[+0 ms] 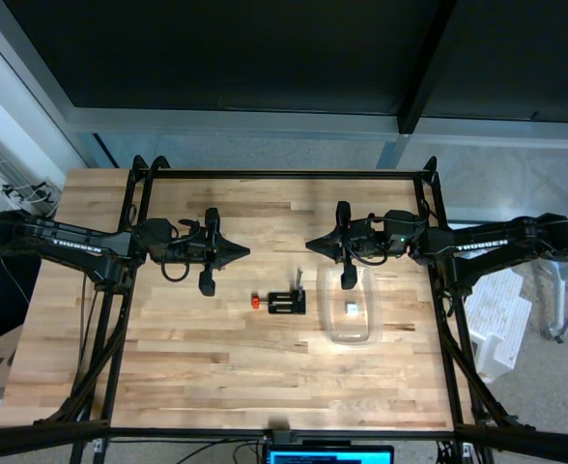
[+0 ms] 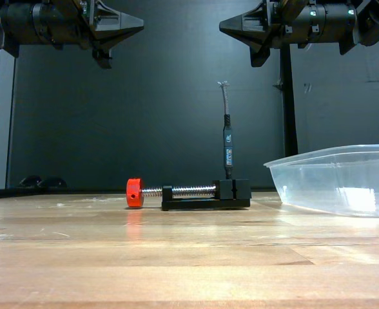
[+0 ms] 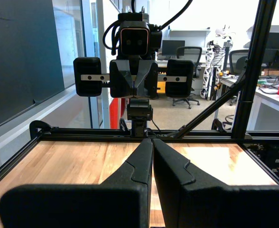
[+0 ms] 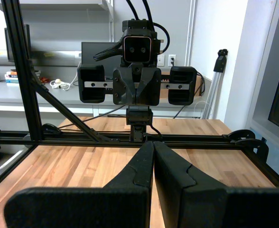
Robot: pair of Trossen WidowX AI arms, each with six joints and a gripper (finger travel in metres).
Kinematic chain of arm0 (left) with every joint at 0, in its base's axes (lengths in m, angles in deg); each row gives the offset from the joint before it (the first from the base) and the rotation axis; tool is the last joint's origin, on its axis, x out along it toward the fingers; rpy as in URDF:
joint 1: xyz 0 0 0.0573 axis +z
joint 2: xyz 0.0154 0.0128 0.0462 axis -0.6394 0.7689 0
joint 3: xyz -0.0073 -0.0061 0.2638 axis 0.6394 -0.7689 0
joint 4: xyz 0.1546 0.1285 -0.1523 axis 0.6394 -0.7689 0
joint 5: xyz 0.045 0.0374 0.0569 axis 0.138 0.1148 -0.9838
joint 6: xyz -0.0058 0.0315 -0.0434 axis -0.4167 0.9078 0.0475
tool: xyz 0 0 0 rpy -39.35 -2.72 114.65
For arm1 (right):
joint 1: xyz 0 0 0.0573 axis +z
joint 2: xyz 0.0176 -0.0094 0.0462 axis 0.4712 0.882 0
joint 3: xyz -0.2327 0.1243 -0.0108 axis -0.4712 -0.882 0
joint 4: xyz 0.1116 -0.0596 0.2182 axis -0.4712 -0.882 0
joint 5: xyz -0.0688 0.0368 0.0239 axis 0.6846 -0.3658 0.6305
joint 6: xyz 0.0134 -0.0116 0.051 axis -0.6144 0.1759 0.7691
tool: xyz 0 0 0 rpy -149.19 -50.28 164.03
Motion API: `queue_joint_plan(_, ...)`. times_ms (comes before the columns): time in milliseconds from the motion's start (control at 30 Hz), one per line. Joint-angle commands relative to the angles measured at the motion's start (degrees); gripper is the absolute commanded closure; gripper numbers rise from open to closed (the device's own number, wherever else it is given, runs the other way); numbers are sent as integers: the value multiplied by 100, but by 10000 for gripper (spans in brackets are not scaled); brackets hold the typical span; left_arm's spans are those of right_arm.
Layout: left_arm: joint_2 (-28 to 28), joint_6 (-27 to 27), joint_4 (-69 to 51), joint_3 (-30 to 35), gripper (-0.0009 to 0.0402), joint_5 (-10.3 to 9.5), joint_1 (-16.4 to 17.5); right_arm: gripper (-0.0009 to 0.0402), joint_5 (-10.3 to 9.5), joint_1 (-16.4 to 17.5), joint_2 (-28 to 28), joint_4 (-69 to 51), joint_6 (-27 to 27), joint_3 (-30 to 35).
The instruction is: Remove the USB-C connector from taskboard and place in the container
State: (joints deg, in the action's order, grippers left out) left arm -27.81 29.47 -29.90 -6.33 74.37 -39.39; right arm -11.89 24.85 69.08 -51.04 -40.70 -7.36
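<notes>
Worktop (image 1: 187, 367): pale wooden planks are being bordered by black frame rails, and both arms are being held above them.
Room: a dark wall is being shown behind the worktop in the low view. Desks, office chairs and glazing are being shown beyond the frame in the wrist views.
Left end effector (image 1: 245, 252): it is being held closed, with its fingers pressed together and nothing between them. It is raised well above the worktop and pointed at the right end effector.
Right end effector (image 1: 309, 244): it is being held closed and is gripping nothing. It is raised at the same height, tip facing tip, with a gap between the two.
Taskboard (image 1: 286, 302): it is being seen flat on the worktop, below the gap between the two end effectors and nearer the near edge. Its red-orange knob (image 1: 256, 301) is turned to the left end effector's side.
USB-C connector (image 2: 228, 147): it is being gripped upright in the taskboard's clamp end, well below both end effectors and touched by neither.
Low view only: the connector's upright stance, its grey cable stub (image 2: 224, 96) and the clamp's screw thread (image 2: 188, 191) are being shown.
High view only: the container's contents are being shown.
Container (image 1: 361, 329): it is being seen below the right end effector, just beside the taskboard's clamp end but apart from it. One small pale square piece (image 1: 352, 308) is lying in it.
</notes>
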Motion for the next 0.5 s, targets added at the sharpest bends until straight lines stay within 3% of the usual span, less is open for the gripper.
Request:
queue_joint_plan(33,0,2,0,2,393,2,0,393,-2,4,2,0,4,0)
queue_joint_plan(400,0,2,0,2,393,2,0,393,-4,4,2,-2,13,0)
queue_joint_plan(500,0,2,0,2,393,2,0,393,-90,4,-2,-79,61,11)
